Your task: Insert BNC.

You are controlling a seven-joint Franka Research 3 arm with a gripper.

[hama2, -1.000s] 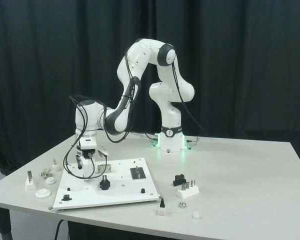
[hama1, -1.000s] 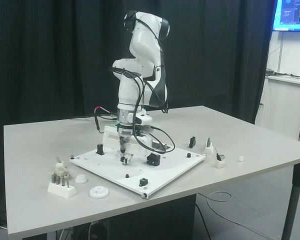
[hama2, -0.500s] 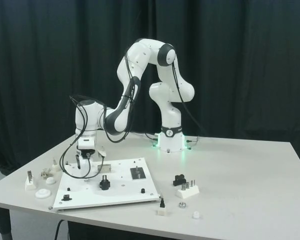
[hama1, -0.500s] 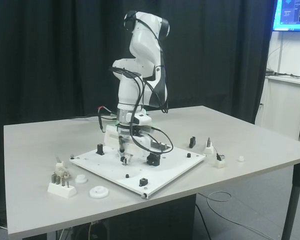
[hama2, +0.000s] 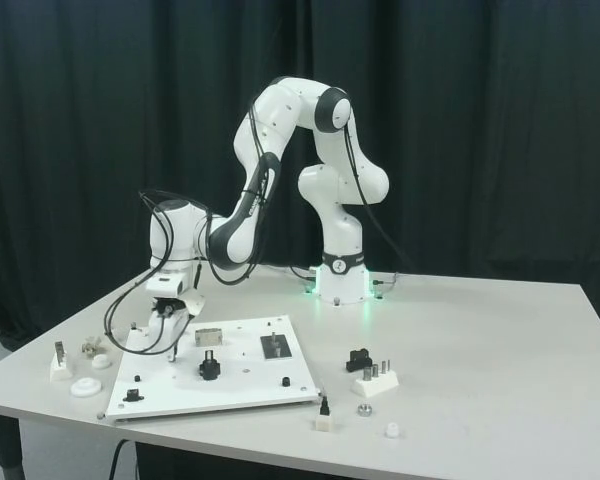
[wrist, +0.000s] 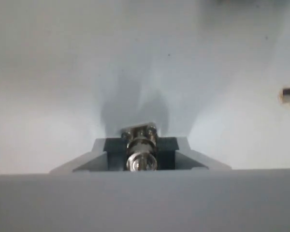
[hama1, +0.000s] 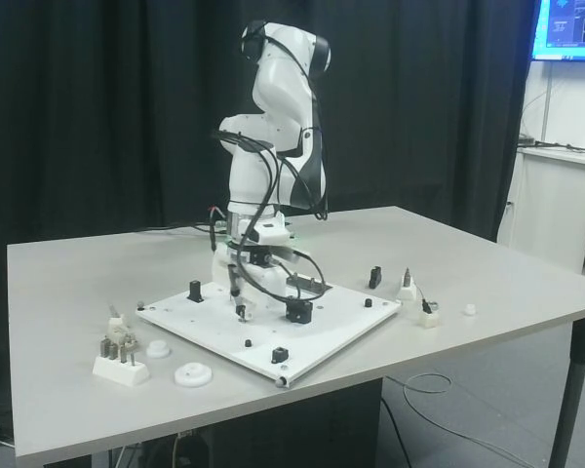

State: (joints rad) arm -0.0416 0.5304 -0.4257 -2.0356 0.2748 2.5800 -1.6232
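In the wrist view a metal BNC connector (wrist: 141,153) sits end-on between two black finger pads (wrist: 114,146), over the white board (wrist: 87,72). My gripper (wrist: 141,163) is shut on it. From the first room view the gripper (hama1: 239,295) points straight down at the board (hama1: 322,327), with the connector (hama1: 241,311) touching the board's surface near its middle. A black cable (hama1: 312,278) loops from the gripper across the board. In the second room view the gripper (hama2: 167,333) stands at the board's (hama2: 250,385) far left part.
Black fixtures (hama1: 195,291) (hama1: 298,312) (hama1: 281,353) stand on the board, with a grey metal block (hama2: 208,337) beside the gripper. A white holder with pegs (hama1: 119,356) and white gears (hama1: 191,374) lie left of the board. Small parts (hama1: 409,285) lie to its right.
The wrist has turned about its upright axis with the connector held, and the cable loop and the white wrist mount have swung round. The gripper stays over the same spot.
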